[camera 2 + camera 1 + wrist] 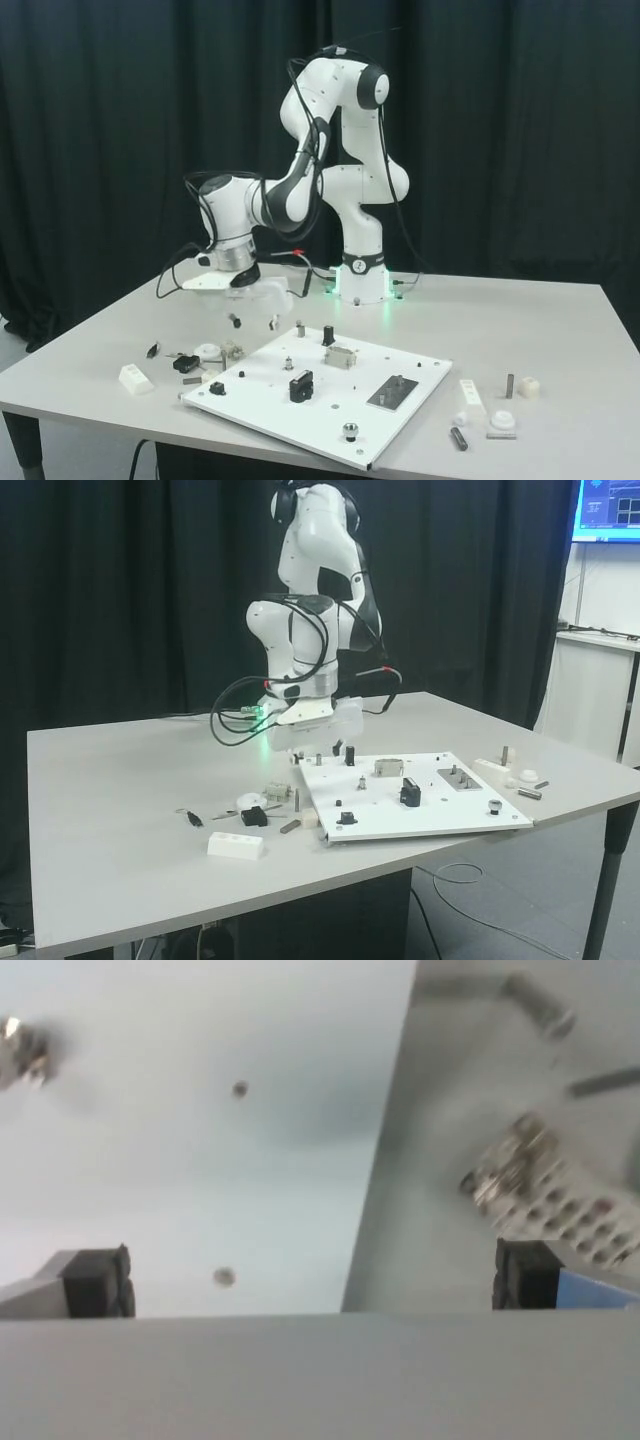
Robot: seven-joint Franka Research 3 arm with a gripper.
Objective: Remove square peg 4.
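Observation:
My gripper (pixel 310 1278) is open, its black fingertips (pixel 95 1280) wide apart with nothing between them. It hangs a little above the far left edge of the white board (pixel 420 815), as the gripper (pixel 325 752) and gripper (pixel 253 321) show in both room views. In the wrist view, the board (pixel 200 1160) is under one finger and the grey table (pixel 440 1250) under the other. Several short pegs stand upright on the board, among them a black one (pixel 328 335) and a small one (pixel 301 327) at the corner. I cannot tell which is square peg 4.
Loose parts lie on the table beside the board's left edge: a white block (pixel 236 845), a black piece (pixel 254 817) and a metal connector (pixel 550 1190). More small white parts (pixel 470 392) lie past the board's other end. The arm's base (pixel 362 280) stands behind the board.

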